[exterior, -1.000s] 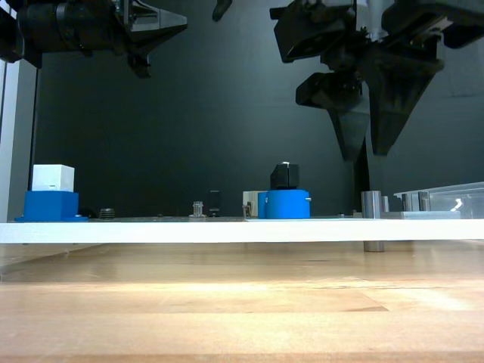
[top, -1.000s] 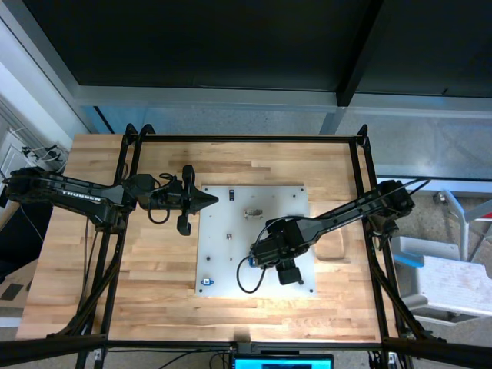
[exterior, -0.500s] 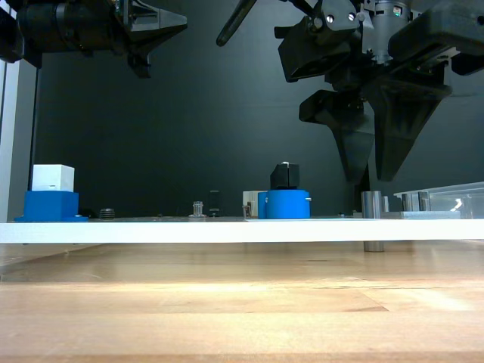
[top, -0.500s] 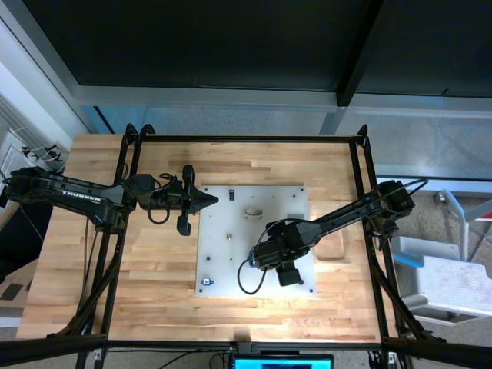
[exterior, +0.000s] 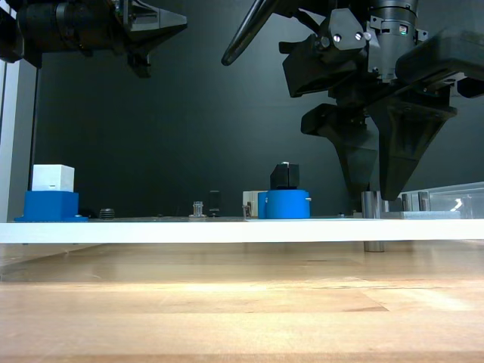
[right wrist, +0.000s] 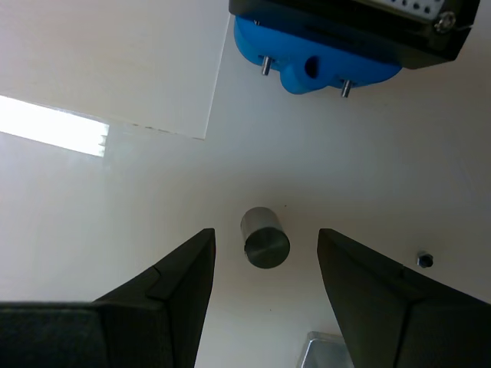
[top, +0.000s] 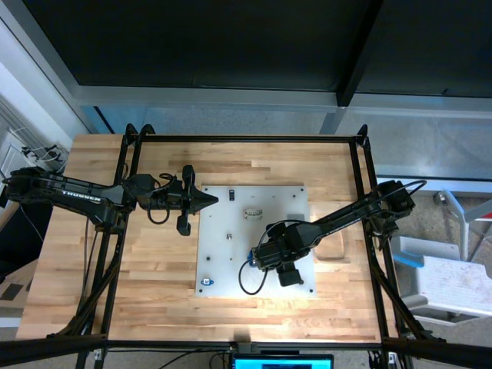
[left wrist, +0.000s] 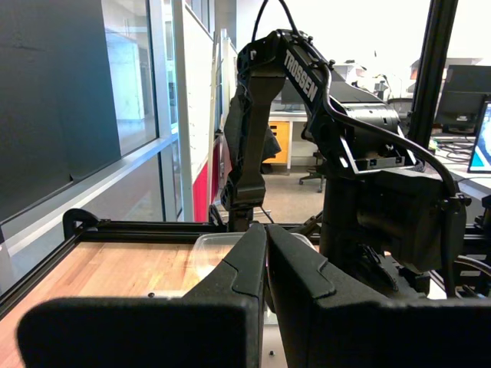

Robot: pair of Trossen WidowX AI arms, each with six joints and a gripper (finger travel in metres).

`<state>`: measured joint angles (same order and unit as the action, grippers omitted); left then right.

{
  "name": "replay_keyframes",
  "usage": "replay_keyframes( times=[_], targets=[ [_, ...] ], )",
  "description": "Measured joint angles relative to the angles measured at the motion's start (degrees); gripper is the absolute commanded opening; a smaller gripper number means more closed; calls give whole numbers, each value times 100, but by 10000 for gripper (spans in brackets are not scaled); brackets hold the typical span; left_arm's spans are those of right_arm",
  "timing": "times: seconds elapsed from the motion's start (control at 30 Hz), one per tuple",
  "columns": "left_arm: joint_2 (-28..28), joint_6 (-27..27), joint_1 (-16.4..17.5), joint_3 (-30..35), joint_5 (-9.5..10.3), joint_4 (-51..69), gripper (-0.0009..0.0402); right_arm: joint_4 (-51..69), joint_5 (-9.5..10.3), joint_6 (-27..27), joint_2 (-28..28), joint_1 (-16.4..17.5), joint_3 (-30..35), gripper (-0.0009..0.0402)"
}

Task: Pick the 16mm cylinder and place it in the container

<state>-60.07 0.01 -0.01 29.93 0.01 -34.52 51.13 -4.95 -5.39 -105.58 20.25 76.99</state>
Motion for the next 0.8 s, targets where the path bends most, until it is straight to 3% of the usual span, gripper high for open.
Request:
replay_keyframes(
  times=[0.43, 0.8],
  targets=[
    [0, 0, 0, 2, 0, 0, 0, -297, 24, 15, 7, -7, -234, 179],
    [0, 2, 0, 0, 0, 0, 0, -317, 28, 42, 7, -7, -234, 99]
  ],
)
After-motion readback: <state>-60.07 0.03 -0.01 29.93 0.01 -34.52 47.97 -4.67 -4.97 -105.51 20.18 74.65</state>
